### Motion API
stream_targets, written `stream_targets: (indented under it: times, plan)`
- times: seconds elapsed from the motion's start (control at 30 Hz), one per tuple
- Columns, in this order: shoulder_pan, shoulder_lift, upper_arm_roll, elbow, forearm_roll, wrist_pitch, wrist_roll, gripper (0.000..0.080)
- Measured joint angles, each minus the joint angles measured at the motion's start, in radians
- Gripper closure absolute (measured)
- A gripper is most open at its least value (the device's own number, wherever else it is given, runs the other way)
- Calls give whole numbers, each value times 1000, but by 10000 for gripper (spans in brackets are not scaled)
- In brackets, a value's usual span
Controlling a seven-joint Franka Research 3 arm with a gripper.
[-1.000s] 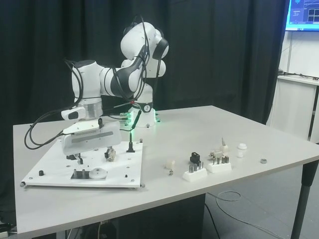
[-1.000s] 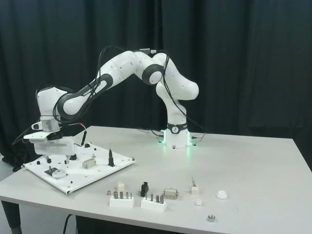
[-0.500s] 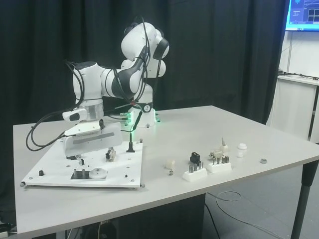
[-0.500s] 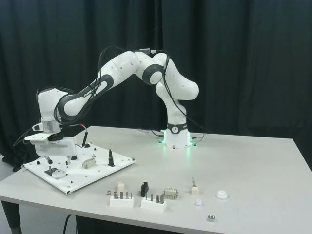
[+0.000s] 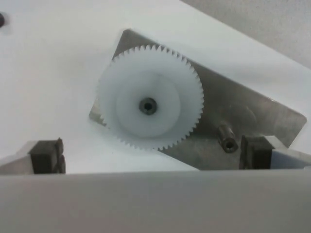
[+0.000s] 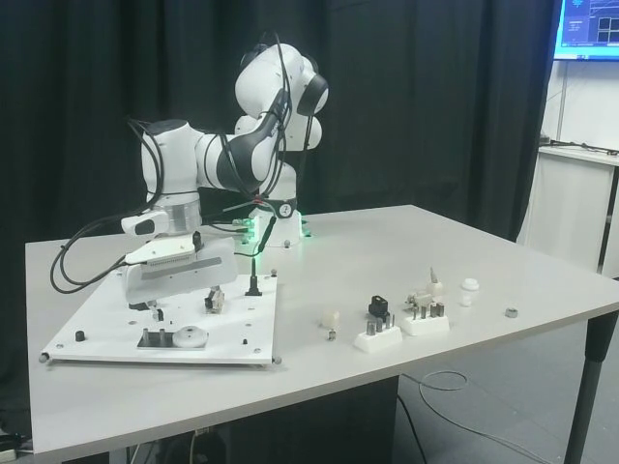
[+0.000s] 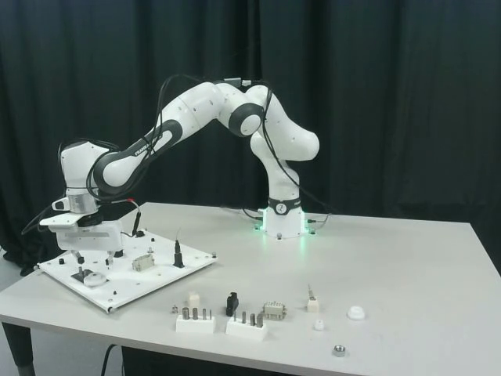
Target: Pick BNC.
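The hand (image 5: 150, 154) is hovering over the white board (image 7: 156, 274) at the surface's (image 7: 391, 266) far end, fingers (image 5: 46, 156) spread wide and gripping nothing. Directly beneath it are lying a white gear (image 5: 149, 97) and a short metal post (image 5: 227, 138), seemingly the BNC, on a grey plate (image 5: 252, 116).

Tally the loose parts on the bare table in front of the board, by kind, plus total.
White fixture blocks with pins: 2
Black connector: 1
Small white cube: 1
Grey multi-pin connector: 1
White pin piece: 1
White round caps: 2
Grey nut: 1
Total: 9
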Motion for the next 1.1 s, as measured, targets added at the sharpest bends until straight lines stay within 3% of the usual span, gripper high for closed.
stream_targets:
  times: [0.63, 1.1]
  plan:
    - [19, -2, 0, -11, 1, -8, 8, 3]
    - [92, -35, 1, -52, 13, -38, 83, 3]
